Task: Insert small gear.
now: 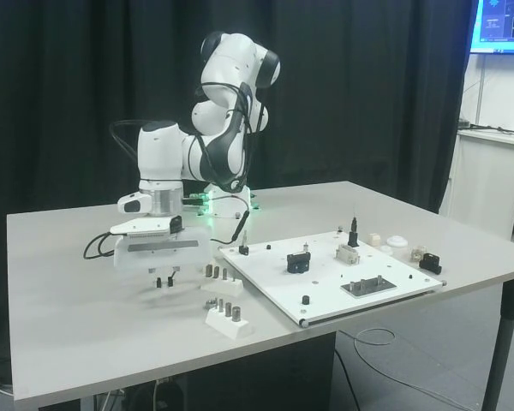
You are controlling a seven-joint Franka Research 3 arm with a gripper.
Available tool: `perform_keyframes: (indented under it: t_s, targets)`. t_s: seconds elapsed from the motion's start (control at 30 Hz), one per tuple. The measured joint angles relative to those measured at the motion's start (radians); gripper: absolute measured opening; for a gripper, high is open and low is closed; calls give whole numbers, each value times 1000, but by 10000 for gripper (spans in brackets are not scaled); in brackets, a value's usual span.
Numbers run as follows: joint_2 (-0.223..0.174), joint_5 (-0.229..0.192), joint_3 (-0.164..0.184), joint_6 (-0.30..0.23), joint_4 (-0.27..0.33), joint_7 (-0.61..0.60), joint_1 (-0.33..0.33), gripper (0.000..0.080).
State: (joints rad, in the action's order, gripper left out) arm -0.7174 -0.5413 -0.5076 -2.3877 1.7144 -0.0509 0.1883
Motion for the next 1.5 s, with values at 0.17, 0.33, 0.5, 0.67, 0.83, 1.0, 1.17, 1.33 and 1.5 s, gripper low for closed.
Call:
perform_keyframes:
  t_s: [0.17,0.33,0.5,0.67,0.83,1.0,1.17,1.33,1.5]
  targets:
    - [1,0,0,0,0,-3,0,143]
    - [1,0,0,0,0,-6,0,143]
    - [1,0,0,0,0,-7,-1,143]
    - [1,0,0,0,0,-7,-1,143]
    - [2,0,0,0,0,-8,-1,143]
    - [2,0,0,0,0,-9,-1,143]
    - [2,0,0,0,0,-11,-1,143]
    - [3,0,0,0,-1,-16,-1,143]
    - [3,0,0,0,-1,-16,-1,143]
